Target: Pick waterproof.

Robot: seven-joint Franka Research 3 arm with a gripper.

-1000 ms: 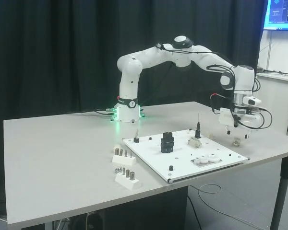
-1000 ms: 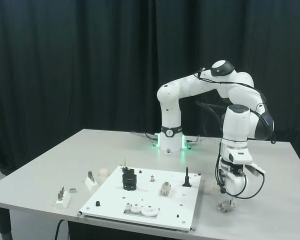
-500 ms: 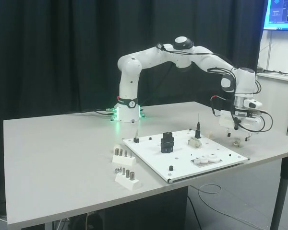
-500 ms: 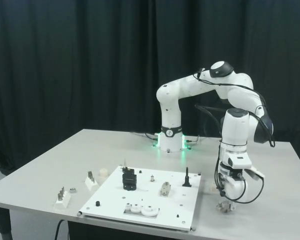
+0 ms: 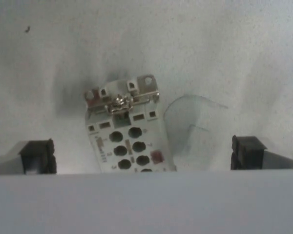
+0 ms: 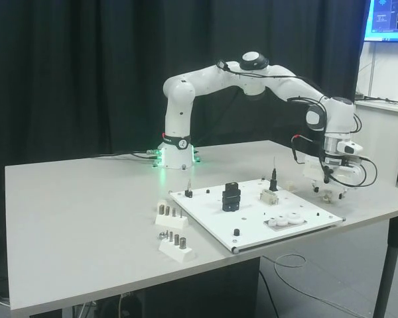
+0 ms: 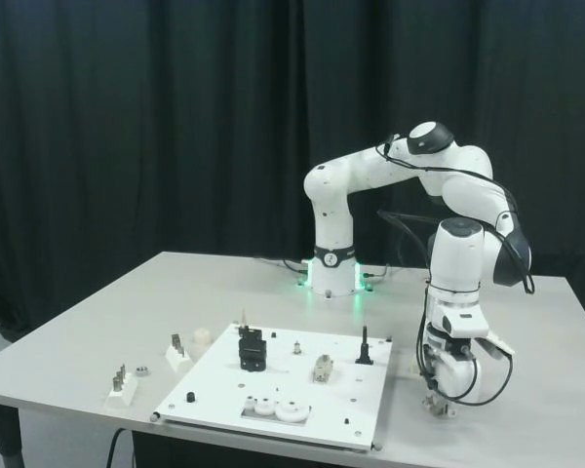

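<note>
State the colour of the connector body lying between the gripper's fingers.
White, with dark round holes; the connector shows best in the wrist view.

arm (image 6: 252, 76): 1 | white board (image 6: 205, 205): 1 | peg blocks (image 6: 176, 246): 2 | waterproof connector (image 5: 127, 134): 1

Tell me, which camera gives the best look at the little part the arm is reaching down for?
The wrist view. There the waterproof connector lies on the grey table between the open gripper fingers, its round holes and metal clip plain. In both room views it is only a tiny speck under the gripper.
</note>
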